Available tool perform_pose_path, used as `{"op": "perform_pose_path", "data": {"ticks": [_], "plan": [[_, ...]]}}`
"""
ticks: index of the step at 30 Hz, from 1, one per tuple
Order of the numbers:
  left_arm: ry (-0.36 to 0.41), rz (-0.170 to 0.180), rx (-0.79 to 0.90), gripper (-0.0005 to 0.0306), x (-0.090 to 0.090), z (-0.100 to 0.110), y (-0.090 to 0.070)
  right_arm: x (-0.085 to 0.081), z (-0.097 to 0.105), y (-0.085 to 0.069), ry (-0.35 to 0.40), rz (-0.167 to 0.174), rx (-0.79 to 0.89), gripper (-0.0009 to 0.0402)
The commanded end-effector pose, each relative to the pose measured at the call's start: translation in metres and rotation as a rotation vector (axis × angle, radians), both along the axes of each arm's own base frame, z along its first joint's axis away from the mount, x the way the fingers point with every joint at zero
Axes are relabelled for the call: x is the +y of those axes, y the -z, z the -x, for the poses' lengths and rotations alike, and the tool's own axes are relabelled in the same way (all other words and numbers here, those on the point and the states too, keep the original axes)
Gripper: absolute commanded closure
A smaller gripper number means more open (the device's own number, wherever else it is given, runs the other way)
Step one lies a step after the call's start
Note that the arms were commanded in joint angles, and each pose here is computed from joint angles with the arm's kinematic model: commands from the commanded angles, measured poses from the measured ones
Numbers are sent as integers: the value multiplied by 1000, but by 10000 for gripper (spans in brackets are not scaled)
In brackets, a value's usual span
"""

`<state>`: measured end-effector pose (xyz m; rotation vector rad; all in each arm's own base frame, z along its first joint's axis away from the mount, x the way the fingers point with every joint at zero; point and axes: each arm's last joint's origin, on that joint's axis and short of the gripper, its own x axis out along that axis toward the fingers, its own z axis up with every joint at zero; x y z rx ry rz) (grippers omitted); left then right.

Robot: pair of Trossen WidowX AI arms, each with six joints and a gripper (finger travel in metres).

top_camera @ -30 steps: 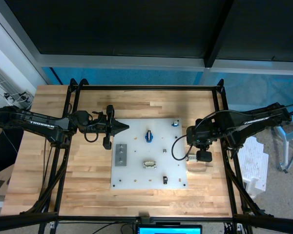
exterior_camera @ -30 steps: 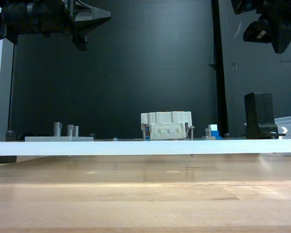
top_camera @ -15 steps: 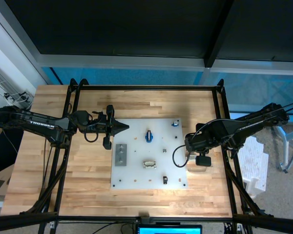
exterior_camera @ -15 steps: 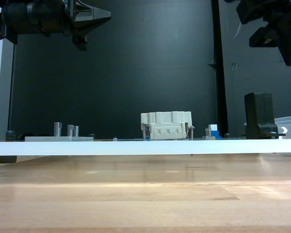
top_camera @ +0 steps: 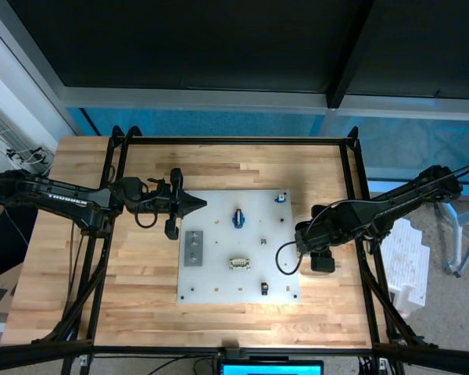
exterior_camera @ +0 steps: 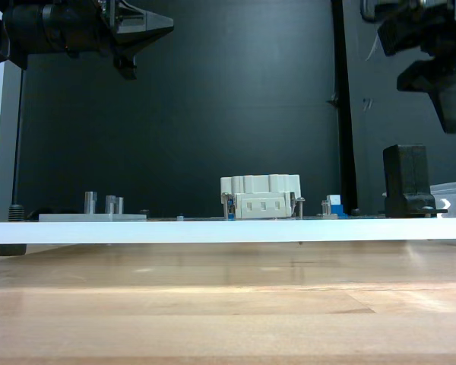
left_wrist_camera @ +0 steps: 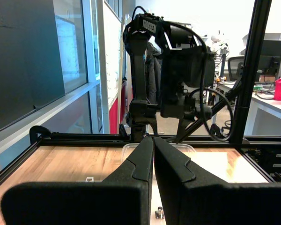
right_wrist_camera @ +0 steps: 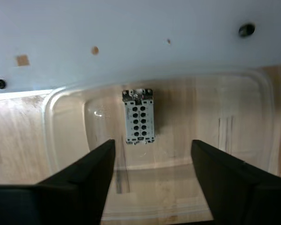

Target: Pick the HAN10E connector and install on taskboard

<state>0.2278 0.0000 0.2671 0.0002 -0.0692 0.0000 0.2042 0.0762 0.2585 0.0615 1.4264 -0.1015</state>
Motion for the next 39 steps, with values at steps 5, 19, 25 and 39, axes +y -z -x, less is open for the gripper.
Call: {"op": "perform_pose_path", "data": {"ticks": [5, 19, 25, 39], "plan": [[0, 0, 0, 300, 0, 0, 0, 1, 0, 14, -8, 22, 11, 115], [0, 0, 0, 300, 0, 0, 0, 5, -4, 43, -63, 12, 27, 115], [0, 0, -1, 300, 0, 0, 0, 5, -3, 52, -70, 0, 23, 115], [0, 0, 0, 300, 0, 0, 0, 4, -1, 69, -80, -17, -5, 115]]}}
